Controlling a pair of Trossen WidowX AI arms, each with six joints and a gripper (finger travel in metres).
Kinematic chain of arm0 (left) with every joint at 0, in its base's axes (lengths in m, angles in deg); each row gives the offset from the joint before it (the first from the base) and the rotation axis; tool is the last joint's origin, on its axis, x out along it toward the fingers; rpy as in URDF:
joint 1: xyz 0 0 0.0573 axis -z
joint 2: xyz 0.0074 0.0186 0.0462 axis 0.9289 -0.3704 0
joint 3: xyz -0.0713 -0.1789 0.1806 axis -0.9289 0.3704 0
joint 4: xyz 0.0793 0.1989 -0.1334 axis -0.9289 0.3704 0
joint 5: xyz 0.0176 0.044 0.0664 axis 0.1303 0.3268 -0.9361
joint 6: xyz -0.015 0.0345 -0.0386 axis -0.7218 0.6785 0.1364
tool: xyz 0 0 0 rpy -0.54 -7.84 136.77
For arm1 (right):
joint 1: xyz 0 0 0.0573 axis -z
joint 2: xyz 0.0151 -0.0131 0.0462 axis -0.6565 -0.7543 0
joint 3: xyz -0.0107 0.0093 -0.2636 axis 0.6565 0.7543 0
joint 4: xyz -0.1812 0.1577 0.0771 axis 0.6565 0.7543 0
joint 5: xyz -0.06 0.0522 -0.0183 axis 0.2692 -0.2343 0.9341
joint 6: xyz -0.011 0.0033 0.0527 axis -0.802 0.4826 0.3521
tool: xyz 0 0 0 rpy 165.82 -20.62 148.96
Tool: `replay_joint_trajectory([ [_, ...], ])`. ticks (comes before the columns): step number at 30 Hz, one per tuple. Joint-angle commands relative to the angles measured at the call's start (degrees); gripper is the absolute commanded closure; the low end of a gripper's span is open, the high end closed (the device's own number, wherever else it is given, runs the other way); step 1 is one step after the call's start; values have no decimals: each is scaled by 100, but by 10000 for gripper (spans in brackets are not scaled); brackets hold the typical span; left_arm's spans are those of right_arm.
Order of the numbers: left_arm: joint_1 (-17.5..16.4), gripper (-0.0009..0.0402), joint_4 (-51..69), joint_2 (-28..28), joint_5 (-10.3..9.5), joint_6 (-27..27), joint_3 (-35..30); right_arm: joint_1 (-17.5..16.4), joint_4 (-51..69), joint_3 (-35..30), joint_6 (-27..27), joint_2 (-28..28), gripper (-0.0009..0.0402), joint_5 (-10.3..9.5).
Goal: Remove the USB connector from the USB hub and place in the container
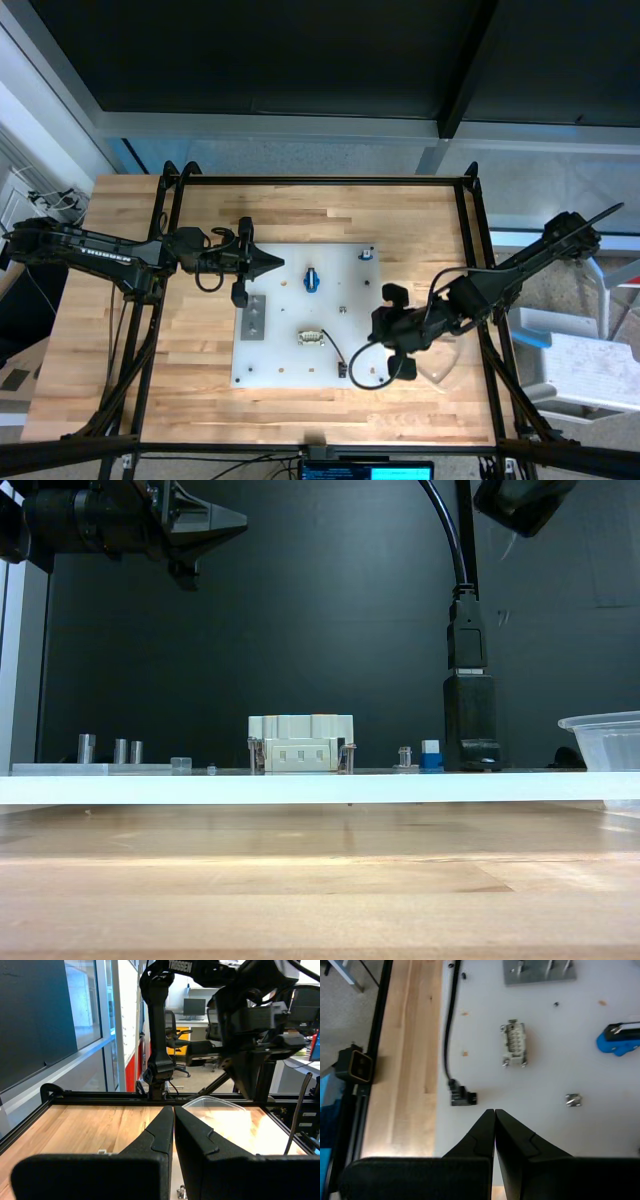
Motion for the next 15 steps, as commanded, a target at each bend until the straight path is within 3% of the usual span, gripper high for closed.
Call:
replay_joint_trajectory([
  [1,-2,392,-2,0,2,0,-2,-90,0,-85,101,-175,383,7],
  [9,0,392,-2,0,2,0,-2,-225,0,-361,280,-647,295,24],
  [15,0,392,-2,0,2,0,-2,-306,11,-551,439,-997,243,173],
])
